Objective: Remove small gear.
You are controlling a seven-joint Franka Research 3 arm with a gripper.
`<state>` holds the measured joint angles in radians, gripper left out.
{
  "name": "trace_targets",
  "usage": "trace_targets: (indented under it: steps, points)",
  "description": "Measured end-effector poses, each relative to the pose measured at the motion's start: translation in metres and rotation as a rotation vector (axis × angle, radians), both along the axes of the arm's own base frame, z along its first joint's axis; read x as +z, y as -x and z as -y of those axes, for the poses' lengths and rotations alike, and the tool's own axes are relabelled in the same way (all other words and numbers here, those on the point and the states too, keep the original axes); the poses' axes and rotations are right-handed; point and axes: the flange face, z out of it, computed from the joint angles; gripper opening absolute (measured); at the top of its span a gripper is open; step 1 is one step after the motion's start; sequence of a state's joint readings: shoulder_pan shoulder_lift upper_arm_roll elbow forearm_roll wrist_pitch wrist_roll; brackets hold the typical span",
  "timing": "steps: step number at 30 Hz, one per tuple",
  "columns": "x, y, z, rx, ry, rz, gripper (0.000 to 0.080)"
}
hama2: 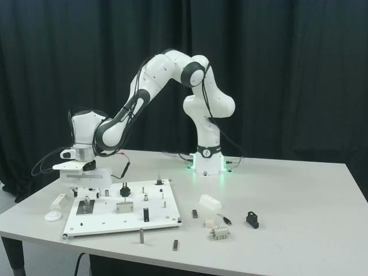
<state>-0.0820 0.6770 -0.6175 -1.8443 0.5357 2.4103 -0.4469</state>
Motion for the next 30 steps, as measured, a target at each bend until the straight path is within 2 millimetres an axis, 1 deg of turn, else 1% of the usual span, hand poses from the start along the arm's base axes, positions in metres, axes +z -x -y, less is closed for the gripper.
trace_targets:
  steps: [11,30]
  points:
    - [-0.0075,-0.0018,-0.0023,0.006,0.008,-0.003,0.0800]
    - [-0.0093,-0.0023,-0.0035,0.008,0.007,-0.005,0.0800]
